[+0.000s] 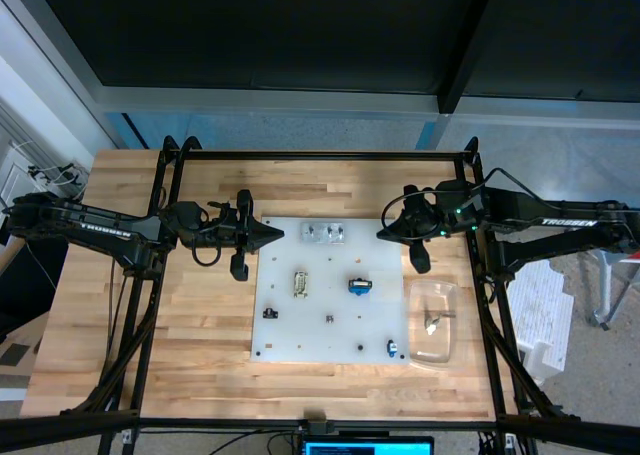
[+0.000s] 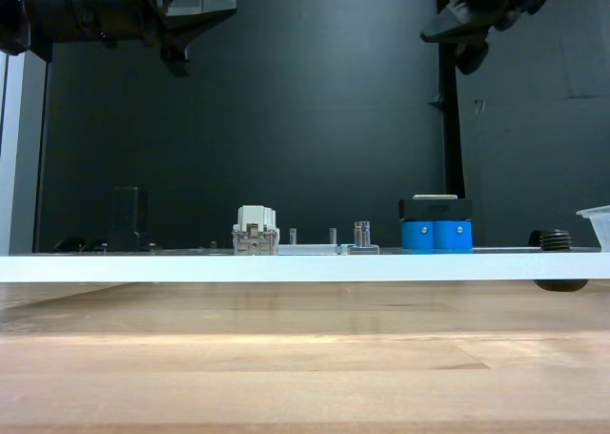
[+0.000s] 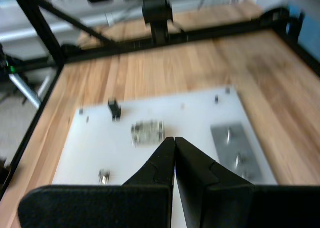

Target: Pick the RJ45 connector and install on taskboard

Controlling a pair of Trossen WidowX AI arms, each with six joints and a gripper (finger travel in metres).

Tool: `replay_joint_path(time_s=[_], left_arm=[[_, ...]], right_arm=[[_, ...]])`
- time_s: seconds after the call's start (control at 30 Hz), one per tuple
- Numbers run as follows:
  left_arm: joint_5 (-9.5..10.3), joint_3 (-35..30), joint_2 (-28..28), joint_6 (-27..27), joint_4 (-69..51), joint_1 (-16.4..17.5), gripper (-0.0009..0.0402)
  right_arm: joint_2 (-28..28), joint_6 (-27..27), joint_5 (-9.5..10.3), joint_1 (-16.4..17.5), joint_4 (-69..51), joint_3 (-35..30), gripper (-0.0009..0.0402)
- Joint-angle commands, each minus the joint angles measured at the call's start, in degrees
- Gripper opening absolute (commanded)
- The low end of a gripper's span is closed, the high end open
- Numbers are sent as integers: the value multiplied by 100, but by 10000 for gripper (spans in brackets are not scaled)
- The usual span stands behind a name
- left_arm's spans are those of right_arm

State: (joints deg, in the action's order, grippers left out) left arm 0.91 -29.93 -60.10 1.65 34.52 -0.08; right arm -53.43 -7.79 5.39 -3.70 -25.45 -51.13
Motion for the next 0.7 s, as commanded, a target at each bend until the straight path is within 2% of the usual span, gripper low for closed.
replay_joint_path(time_s=[0.03, 0.1, 0.23, 0.3, 0.43, 0.63, 0.7], left_arm=[[-2, -2, -2, -2, 0, 0, 0], [-2, -2, -2, -2, 0, 0, 0], [-2, -2, -2, -2, 0, 0, 0], [-2, -2, 0, -2, 0, 0, 0], [-2, -2, -2, -2, 0, 0, 0], [-2, -2, 0, -2, 0, 0, 0], [-2, -2, 0, -2, 0, 0, 0]], right_arm=[[-2, -90, -4, 39, -750, -238, 0], [-2, -149, -107, 81, -1134, -348, 0], [13, -267, -153, 164, -1759, -509, 0], [13, -332, -238, 236, -2024, -592, 0], [13, -424, -592, 518, -2597, -789, 0], [13, -879, -638, 925, -3390, -964, 0], [13, -1025, -802, 1117, -3635, -988, 0]])
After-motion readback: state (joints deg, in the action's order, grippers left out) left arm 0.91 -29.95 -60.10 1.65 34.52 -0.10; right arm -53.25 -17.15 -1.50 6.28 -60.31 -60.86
